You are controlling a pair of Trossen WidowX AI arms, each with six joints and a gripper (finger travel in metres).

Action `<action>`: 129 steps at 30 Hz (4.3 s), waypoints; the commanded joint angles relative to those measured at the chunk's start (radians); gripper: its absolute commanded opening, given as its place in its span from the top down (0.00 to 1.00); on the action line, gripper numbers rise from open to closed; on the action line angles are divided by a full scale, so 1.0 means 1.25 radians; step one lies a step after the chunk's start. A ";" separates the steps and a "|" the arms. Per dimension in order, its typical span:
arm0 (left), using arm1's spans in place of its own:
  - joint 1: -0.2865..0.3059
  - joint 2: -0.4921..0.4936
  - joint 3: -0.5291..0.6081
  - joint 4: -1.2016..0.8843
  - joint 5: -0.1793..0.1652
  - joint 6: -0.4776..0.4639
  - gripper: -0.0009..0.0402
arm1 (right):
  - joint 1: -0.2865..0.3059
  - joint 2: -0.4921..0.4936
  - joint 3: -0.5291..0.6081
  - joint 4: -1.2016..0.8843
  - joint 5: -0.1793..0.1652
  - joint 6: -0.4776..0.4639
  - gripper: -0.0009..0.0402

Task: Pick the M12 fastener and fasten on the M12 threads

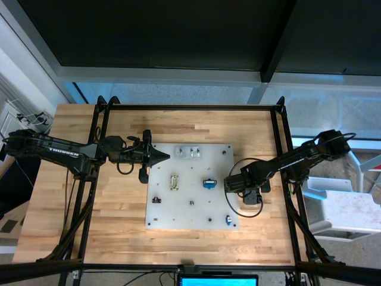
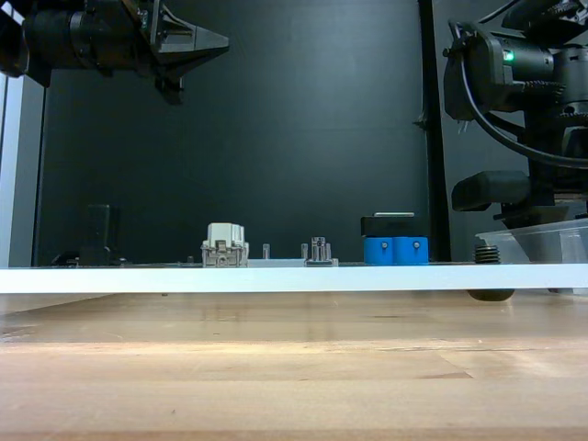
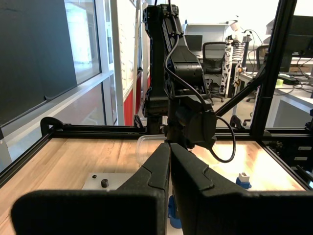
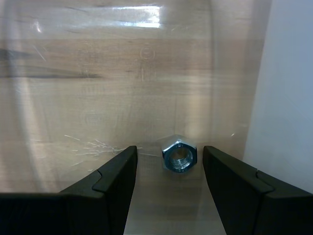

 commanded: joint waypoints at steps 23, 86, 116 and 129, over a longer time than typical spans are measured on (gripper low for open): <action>0.000 0.000 0.000 0.000 0.000 0.000 0.98 | -0.001 0.002 -0.002 0.012 -0.004 0.007 0.80; 0.000 0.000 0.000 0.000 0.000 0.000 0.98 | 0.145 0.390 0.772 -0.335 0.003 0.118 0.94; 0.000 0.000 0.000 0.000 0.000 0.000 0.98 | 0.165 0.464 0.764 -0.268 0.000 0.119 0.94; 0.000 0.000 0.000 0.000 0.000 0.000 0.98 | 0.171 0.468 0.755 -0.257 -0.004 0.121 0.94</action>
